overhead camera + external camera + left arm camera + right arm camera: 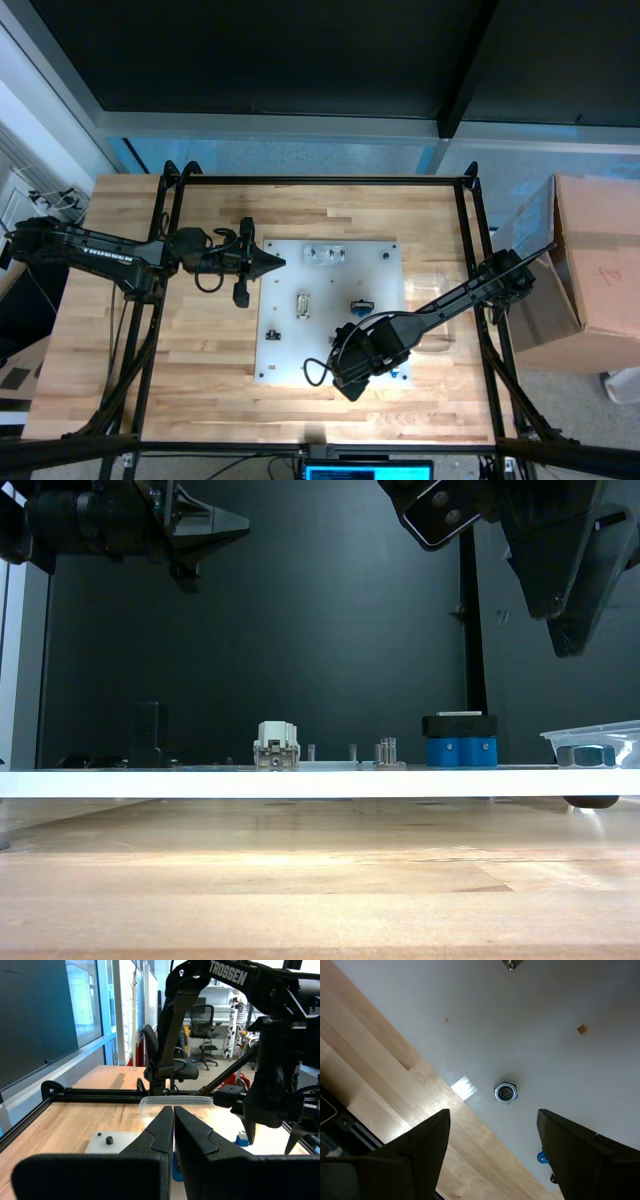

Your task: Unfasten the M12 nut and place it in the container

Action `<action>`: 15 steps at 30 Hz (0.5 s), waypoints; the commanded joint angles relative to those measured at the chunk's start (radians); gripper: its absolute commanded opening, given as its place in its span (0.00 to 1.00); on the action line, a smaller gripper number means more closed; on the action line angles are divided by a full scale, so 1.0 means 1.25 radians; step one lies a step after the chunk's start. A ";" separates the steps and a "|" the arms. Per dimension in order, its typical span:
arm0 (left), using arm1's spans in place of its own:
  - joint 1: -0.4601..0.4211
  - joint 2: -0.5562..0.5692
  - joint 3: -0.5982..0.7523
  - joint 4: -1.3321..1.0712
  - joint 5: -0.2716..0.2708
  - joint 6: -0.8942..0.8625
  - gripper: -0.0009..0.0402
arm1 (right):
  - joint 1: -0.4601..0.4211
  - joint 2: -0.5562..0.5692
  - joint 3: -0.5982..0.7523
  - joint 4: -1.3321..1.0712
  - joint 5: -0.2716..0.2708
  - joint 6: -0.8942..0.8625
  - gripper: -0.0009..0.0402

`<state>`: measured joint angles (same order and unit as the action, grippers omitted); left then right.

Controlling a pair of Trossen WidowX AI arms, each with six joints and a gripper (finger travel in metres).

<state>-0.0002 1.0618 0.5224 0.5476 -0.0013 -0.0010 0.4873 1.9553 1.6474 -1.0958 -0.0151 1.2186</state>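
The silver M12 nut (505,1092) sits on its stud on the white board (545,1025), near the board's edge; the stud's dark end shows in its centre. My right gripper (492,1114) hangs open straight above it, one finger on each side, not touching. At table level the nut (585,755) stands low on the board in front of the clear container (605,733), with the right gripper (565,640) well above it. From above, the right gripper (347,387) hides the nut. My left gripper (268,262) is shut and empty, high over the board's far left edge.
The clear container (442,342) lies off the board's right edge beside the right arm. A blue block (459,742), a white connector (276,748) and small silver posts (386,750) stand on the board. A cardboard box (590,270) sits beyond the table's right side.
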 commanded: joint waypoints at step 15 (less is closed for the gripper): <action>0.000 0.000 0.000 0.001 0.000 0.000 0.02 | 0.002 0.040 -0.002 0.013 0.011 0.000 0.67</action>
<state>-0.0002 1.0618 0.5224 0.5476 -0.0013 -0.0006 0.4892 2.0010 1.6459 -1.0828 -0.0101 1.2179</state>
